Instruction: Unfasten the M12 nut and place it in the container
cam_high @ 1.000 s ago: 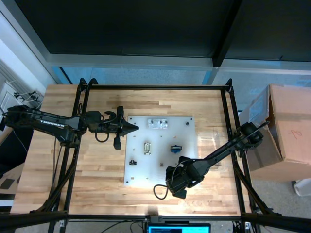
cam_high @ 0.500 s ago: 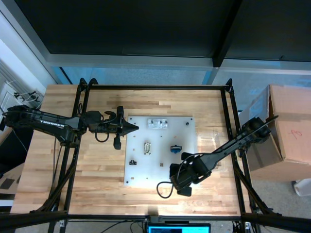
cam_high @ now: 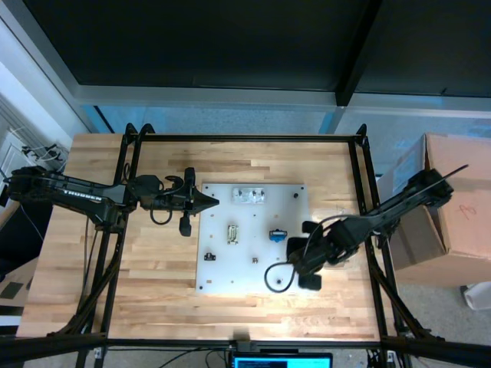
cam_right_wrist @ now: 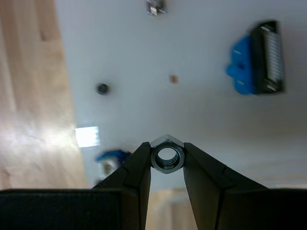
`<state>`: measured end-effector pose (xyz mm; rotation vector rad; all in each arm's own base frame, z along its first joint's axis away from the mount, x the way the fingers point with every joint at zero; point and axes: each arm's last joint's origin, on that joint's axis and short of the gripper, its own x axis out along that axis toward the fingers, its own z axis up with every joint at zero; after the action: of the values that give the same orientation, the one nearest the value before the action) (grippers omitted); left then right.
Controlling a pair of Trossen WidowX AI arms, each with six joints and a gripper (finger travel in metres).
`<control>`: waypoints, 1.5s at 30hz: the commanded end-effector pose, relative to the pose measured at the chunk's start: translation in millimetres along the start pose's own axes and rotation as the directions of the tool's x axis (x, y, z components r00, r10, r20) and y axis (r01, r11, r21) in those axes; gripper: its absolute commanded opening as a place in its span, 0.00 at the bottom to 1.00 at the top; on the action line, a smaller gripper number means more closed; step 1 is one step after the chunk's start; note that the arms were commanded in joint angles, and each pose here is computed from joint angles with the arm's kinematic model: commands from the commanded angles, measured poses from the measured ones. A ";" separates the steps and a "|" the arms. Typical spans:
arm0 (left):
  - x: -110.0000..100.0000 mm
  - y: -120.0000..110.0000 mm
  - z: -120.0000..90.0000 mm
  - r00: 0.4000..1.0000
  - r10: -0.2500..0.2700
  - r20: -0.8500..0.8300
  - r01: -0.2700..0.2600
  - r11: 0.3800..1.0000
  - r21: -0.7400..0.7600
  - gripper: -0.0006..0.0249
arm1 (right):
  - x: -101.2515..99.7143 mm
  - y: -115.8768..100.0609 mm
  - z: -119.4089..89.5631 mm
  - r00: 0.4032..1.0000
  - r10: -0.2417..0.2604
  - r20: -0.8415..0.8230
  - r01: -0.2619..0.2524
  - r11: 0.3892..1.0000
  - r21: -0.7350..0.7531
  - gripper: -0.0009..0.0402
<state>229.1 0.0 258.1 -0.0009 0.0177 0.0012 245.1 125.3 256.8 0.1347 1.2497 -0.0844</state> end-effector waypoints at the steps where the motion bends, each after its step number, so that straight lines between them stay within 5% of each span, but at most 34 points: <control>1: 0.1 0.1 0.0 1.000 0.000 0.000 0.000 1.000 0.000 0.02 | -4.2 -15.7 -14.4 1.000 -0.002 0.003 0.003 1.000 -0.007 0.04; 14: 0.1 0.1 0.0 1.000 0.000 0.000 0.000 1.000 0.000 0.02 | -5.0 -66.6 -71.2 0.999 -0.035 -0.025 0.035 0.999 -0.022 0.04; 30: 0.1 0.0 -0.1 1.000 0.000 0.000 0.000 1.000 0.000 0.02 | 56.6 -78.8 -105.6 0.989 -0.086 -0.120 0.083 0.996 -0.023 0.05; 45: 0.1 0.0 -0.1 1.000 0.000 0.000 0.000 1.000 0.000 0.02 | 60.8 -79.3 -107.1 0.992 -0.074 -0.102 0.076 0.997 0.007 0.43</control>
<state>229.1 0.0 257.9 -0.0006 0.0181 0.0011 152.2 62.9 159.7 0.0992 1.3608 -0.1514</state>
